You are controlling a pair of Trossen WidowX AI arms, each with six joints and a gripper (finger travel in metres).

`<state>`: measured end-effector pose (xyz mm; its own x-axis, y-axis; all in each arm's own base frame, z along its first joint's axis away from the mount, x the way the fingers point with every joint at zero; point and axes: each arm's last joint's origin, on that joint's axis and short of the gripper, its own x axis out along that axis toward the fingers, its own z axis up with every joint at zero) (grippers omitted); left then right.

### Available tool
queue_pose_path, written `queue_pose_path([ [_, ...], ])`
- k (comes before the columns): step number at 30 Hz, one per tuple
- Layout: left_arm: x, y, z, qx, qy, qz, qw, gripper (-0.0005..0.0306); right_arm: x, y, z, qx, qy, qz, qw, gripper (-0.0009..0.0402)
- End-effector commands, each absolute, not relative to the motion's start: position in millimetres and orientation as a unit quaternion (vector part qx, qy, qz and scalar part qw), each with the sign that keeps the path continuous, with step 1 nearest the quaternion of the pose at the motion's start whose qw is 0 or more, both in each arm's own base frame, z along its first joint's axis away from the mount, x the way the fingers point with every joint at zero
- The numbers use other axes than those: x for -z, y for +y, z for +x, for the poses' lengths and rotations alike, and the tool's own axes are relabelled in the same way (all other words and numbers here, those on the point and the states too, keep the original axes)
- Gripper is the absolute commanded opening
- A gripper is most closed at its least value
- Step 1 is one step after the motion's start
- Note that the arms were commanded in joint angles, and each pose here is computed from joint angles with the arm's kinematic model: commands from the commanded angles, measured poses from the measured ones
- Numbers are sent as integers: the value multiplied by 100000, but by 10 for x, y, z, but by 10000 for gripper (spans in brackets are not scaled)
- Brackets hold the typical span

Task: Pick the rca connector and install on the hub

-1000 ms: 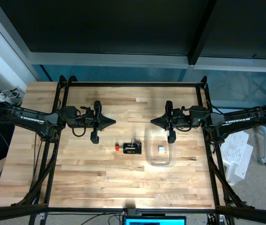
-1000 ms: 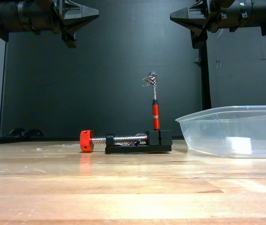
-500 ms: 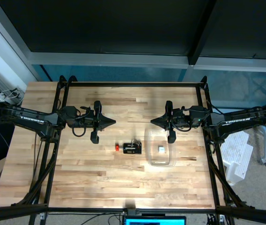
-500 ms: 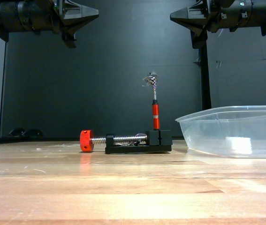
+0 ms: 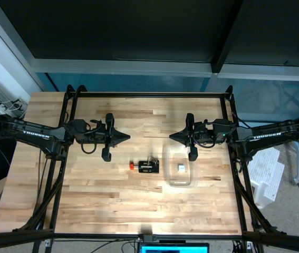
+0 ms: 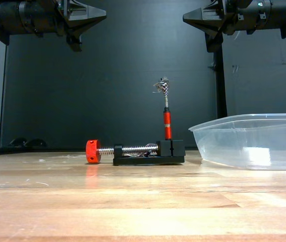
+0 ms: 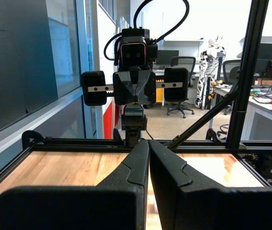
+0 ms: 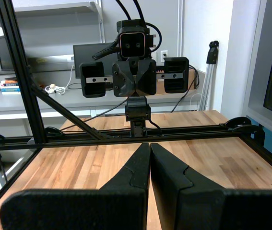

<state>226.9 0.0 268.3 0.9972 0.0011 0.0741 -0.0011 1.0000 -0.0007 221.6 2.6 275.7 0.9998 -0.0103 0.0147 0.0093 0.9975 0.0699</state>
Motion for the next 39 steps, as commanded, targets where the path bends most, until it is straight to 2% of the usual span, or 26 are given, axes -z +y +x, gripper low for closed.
queue_pose_path([
  [1,-2684,0,2269,-38,-3728,-12,99930,0,-2756,27,2216,489,-752,3495,99935,0],
  [39,-2684,0,2269,-38,-3728,-12,99930,0,-2756,28,2216,471,-732,3495,99935,0],
])
